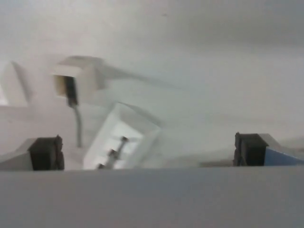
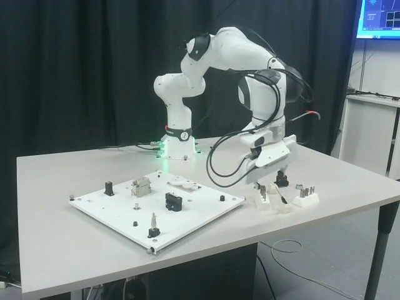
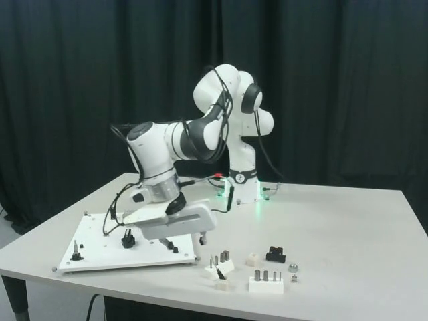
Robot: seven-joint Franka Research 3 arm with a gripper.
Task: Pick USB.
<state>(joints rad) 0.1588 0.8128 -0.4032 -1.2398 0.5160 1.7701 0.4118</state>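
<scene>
Now, USB (image 1: 71, 91) upright in white holder (image 1: 78, 76), cable downward.

The USB (image 1: 71, 91) stands plugged (black, upright) in its white holder (image 1: 78, 76).

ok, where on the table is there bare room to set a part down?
Free: the table's far side past the small holders, out to its edge, and the strip in front of the white board in the first room view. Crowded: the near corner where the holders cluster beside the board, with the hand hanging just above.
</scene>
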